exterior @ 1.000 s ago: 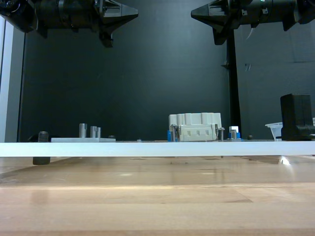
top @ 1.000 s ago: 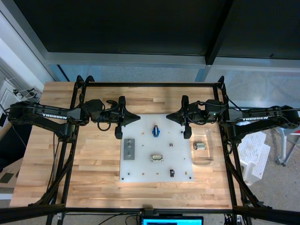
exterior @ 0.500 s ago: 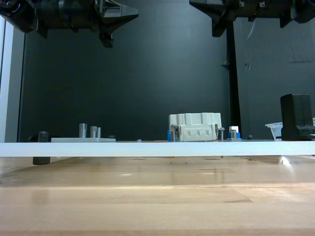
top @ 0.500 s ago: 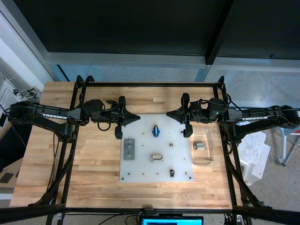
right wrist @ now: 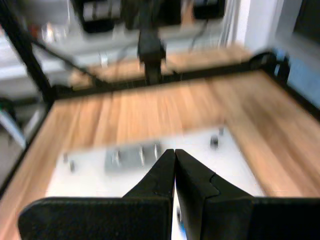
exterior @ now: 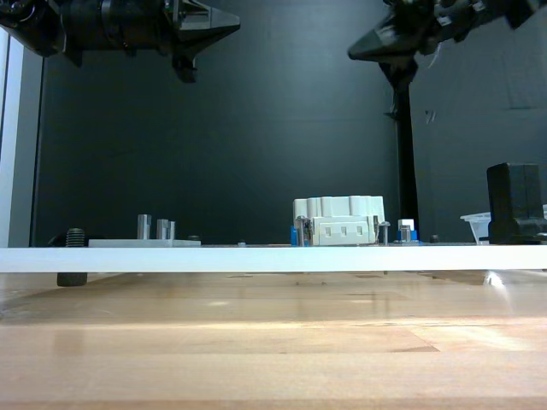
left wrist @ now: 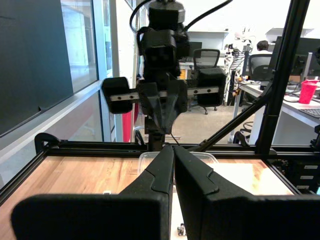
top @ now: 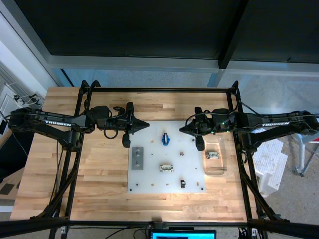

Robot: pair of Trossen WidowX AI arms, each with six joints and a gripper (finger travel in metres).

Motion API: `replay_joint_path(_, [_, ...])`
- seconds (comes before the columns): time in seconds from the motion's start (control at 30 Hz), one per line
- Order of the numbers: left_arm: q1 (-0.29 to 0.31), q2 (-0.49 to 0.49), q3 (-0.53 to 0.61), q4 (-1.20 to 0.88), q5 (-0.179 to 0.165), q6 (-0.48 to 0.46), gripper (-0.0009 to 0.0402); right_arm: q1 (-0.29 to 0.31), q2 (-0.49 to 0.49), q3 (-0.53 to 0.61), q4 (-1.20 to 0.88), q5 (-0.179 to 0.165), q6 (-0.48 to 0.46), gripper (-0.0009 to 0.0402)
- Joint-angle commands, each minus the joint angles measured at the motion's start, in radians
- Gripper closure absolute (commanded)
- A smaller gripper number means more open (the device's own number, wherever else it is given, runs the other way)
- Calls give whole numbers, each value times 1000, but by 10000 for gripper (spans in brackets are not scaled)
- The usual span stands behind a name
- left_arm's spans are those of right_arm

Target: Pick the HAN10E connector and install on the hub

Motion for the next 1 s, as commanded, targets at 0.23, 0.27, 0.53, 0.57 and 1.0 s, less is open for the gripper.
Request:
replay_joint_path(0.23, [0, 0, 0, 0, 0, 0, 393, 17, 1, 129, -634, -111, -25, 393])
replay_joint_path(0.27, [0, 0, 0, 0, 0, 0, 393, 20, 1, 137, -692, -113, -24, 393])
replay_joint_path(0.53, [0, 0, 0, 0, 0, 1, 393, 64, 2, 153, -1040, -113, -24, 392])
replay_joint_path(0.57, [0, 0, 0, 0, 0, 0, 393, 71, 2, 152, -1061, -113, -24, 390])
replay_joint_path(1.0, [0, 0, 0, 0, 0, 0, 393, 164, 2, 140, -1094, -77, 34, 194])
